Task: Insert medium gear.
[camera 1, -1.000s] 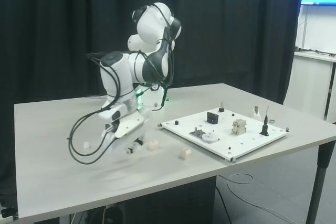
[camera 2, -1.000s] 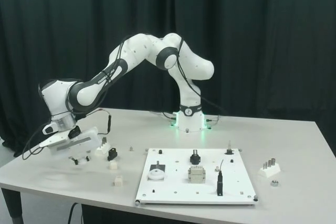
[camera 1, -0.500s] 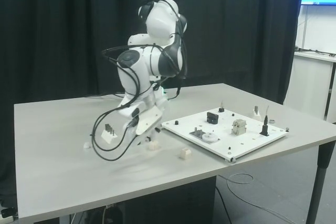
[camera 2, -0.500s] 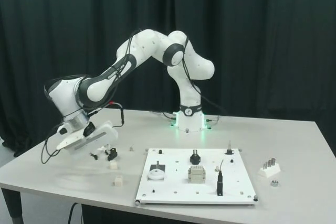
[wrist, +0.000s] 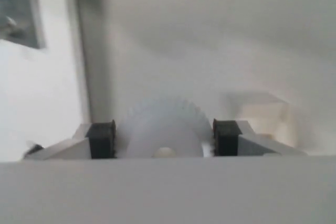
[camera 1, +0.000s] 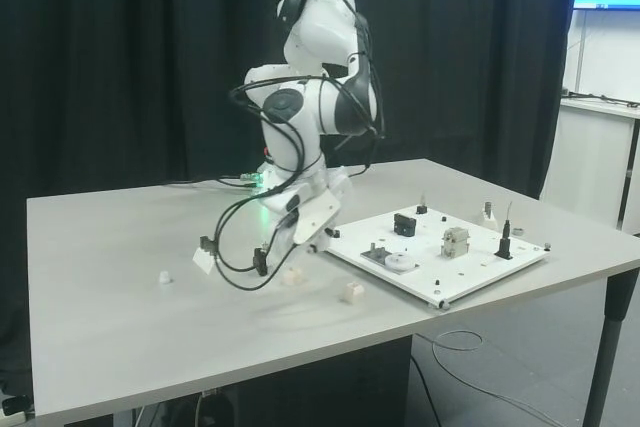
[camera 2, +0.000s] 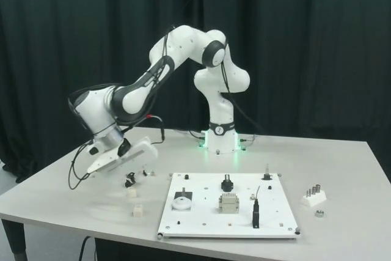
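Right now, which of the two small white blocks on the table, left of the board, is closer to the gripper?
The farther-back block, nearer the robot's base. It sits almost under the gripper, which holds a white gear. The other block lies nearer the table's front edge.

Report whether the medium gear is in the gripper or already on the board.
In the gripper: the white gear sits between its black fingertips.

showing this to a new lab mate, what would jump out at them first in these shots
The white arm first: it arches from its base at the table's back edge, with the gripper above the table beside the white board. In the wrist view a white gear sits clamped between the black fingertips. Another white gear already sits on that board.
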Available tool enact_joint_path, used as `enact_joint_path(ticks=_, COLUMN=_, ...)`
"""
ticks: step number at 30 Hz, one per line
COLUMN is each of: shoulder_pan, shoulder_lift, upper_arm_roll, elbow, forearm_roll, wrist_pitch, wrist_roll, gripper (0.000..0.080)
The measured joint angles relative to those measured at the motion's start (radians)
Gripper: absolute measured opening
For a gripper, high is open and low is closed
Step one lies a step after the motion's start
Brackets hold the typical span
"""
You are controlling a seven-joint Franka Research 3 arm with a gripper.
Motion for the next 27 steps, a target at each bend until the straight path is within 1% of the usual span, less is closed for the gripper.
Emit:
enact_joint_path(ticks=5, shoulder_pan=0.05, shoulder_lift=-0.041, upper_arm_roll=0.0, elbow=-0.063, forearm_roll=0.001, wrist_pitch=0.042, wrist_roll=0.034, gripper=0.0396)
enact_joint_path(ticks=11, shoulder_pan=0.112, shoulder_lift=-0.092, upper_arm_roll=0.001, elbow=-0.14, forearm_roll=0.001, wrist_pitch=0.106, wrist_roll=0.067, gripper=0.0396)
enact_joint_path(ticks=19, shoulder_pan=0.197, shoulder_lift=-0.163, upper_arm_roll=0.002, elbow=-0.243, forearm_roll=-0.002, wrist_pitch=0.213, wrist_roll=0.117, gripper=0.0396)
enact_joint_path(ticks=27, shoulder_pan=0.268, shoulder_lift=-0.225, upper_arm_roll=0.001, elbow=-0.333, forearm_roll=-0.027, wrist_pitch=0.326, wrist_roll=0.163, gripper=0.0396)
